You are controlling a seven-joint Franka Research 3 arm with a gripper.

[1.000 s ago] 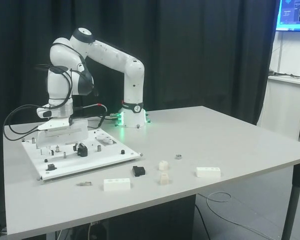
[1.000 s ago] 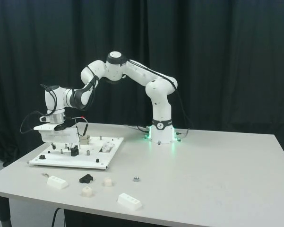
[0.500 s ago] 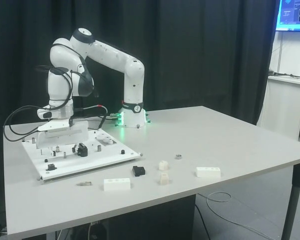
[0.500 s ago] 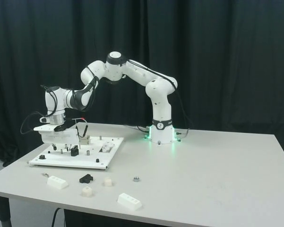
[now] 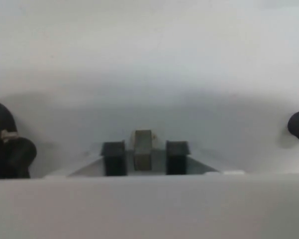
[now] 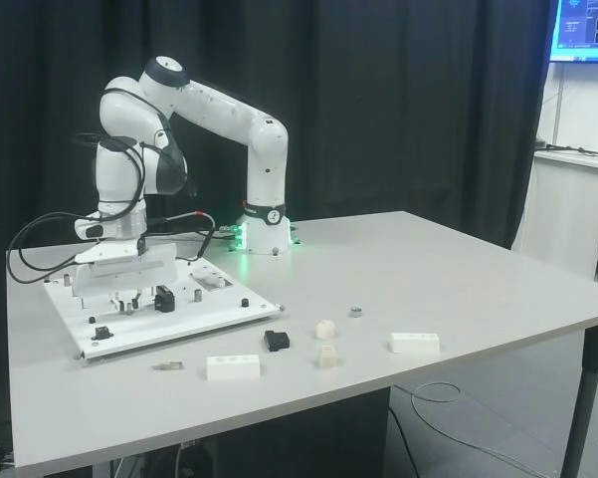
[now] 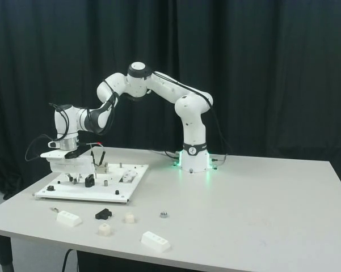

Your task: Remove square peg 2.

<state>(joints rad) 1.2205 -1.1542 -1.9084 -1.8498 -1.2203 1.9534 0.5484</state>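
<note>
Gripping blocky square peg (image 5: 143, 149), gripper (image 5: 143, 158).

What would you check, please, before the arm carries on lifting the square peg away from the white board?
1. Peg between the fingertips: ok. In the wrist view the square peg sits between the two black fingertips.
2. Firm grip on the peg: cannot tell. The fingertips flank it closely, but contact is not clear.
3. Peg free of its hole: cannot tell. Its lower end is hidden.
4. Gripper above the white board: ok in both room views.
5. Nearby black parts clear of the fingertips: ok, they stand off to the sides.
6. Loose white blocks on the grey table: ok, well away from the board.
</note>
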